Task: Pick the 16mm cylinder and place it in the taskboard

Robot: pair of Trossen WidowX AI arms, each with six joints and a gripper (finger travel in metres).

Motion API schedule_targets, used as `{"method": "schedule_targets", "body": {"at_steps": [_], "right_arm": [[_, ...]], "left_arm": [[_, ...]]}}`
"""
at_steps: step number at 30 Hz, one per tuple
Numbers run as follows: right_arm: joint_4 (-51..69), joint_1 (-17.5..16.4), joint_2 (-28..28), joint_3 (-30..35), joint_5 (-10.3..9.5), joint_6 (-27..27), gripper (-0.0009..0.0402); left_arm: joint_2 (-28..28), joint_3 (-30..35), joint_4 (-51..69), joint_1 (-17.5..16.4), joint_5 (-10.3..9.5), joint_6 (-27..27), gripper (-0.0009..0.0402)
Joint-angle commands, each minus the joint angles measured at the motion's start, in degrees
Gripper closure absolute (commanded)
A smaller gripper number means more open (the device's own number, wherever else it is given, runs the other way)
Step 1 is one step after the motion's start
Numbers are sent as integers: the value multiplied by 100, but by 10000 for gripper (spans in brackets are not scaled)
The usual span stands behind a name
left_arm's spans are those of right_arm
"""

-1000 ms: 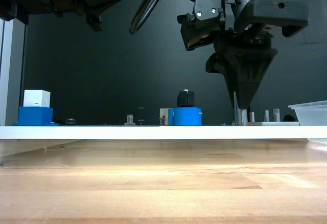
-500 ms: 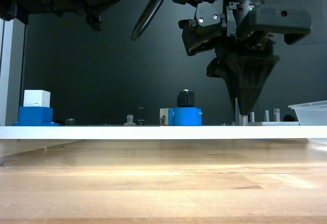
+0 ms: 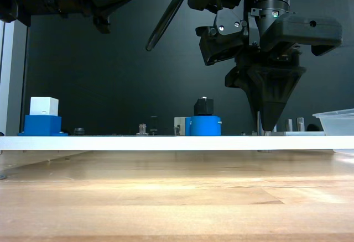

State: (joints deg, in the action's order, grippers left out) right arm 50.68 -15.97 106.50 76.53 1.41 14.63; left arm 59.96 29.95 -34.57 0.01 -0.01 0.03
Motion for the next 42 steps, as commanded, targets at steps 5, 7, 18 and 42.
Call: {"method": "schedule_targets", "body": {"at_steps": [5, 7, 18, 42], "right_arm": [[-15, -20, 0, -2, -2, 2, 375], [-24, -22, 0, -2, -7, 4, 375], [-59, -63, 0, 0, -114, 11, 354], [24, -144, -245, 55, 55, 44, 225]], "left_arm": [[2, 0, 0, -2, 0, 0, 393], [2, 0, 0, 0, 0, 0, 393], [2, 0, 0, 0, 0, 2, 393], [2, 0, 0, -2, 0, 2, 393]]}}
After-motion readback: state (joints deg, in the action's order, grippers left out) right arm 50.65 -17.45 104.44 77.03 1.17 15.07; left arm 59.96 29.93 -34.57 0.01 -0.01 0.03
